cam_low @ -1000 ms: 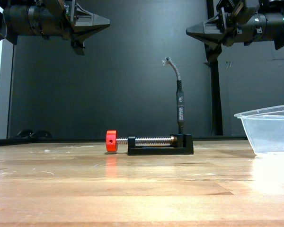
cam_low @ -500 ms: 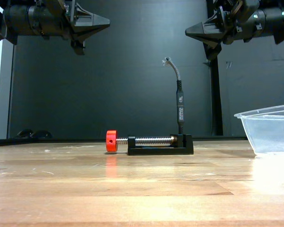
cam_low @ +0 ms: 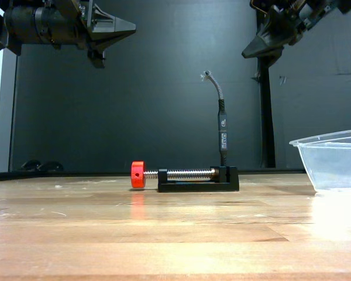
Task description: Remove the USB-C connector from the USB-C receptacle and place in the container
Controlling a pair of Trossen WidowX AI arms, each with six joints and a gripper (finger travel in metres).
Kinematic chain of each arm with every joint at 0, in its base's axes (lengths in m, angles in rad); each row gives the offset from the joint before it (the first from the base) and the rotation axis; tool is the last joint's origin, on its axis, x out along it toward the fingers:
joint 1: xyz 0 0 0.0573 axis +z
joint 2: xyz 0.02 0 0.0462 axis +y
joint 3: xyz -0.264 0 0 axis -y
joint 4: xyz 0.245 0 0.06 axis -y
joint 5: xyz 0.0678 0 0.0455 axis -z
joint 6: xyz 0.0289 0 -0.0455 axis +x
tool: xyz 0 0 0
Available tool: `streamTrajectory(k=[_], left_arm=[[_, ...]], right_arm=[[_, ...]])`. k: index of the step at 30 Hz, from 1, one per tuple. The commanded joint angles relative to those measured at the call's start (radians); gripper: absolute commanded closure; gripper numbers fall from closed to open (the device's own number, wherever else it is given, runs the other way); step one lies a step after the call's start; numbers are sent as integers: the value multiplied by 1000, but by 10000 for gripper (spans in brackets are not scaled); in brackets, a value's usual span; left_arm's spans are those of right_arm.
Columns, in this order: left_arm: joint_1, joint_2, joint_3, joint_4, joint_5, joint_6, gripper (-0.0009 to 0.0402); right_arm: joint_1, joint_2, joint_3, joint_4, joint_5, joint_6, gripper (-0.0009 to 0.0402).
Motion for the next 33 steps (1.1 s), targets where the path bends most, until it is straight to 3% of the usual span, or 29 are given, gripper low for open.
streamTrajectory(k=[1, 17, 33], left_arm=[[0, 0, 0, 0, 0, 0, 393], [0, 0, 0, 0, 0, 0, 393], [0, 0, 0, 0, 0, 0, 393]], right_arm=[[30, 62, 75, -84, 9, 16, 393], [119, 369, 411, -427, 35, 65, 393], [131, 521, 567, -511, 34, 90, 393]])
